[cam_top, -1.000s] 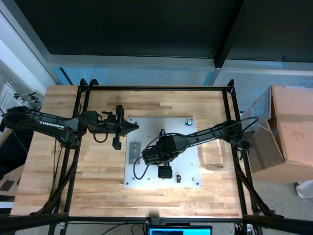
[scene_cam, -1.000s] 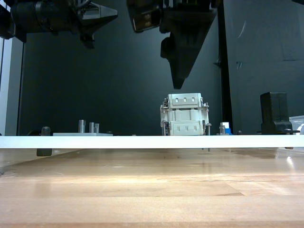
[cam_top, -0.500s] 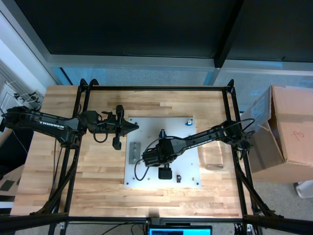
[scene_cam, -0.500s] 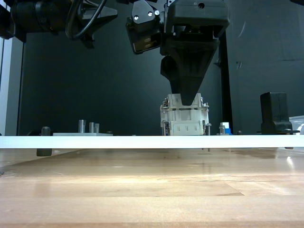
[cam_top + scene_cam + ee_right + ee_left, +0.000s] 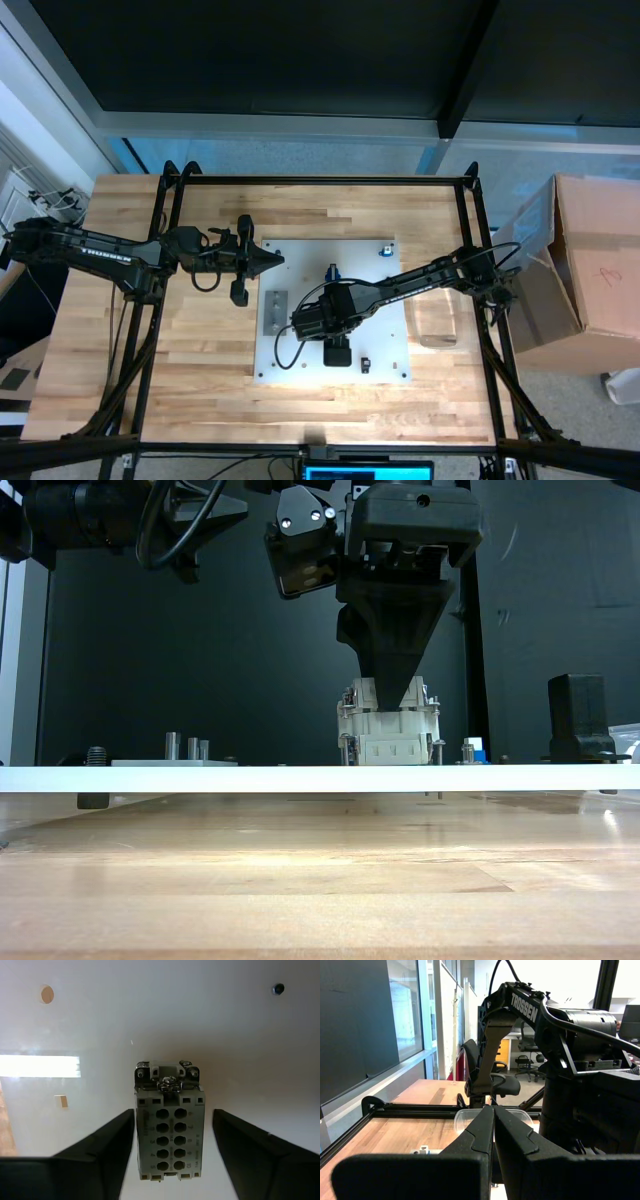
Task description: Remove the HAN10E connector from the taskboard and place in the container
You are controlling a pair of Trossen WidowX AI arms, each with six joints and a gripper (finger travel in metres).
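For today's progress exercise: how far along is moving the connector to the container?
Done: the right gripper is at the connector, fingers open either side. In hand: grasping it; it sits on the board. To do: lift it out, into the container. Shut, the left gripper hovers by the board's left edge.

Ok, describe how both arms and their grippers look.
Both arms are matte black, built of slim links. The left arm carries white TROSSEN lettering; a black cable loops at its wrist. The left gripper, by the far left corner of the taskboard, has black wedge fingers tapering to a point. The right gripper, over the seated HAN10E connector, has matching black tapered fingers.
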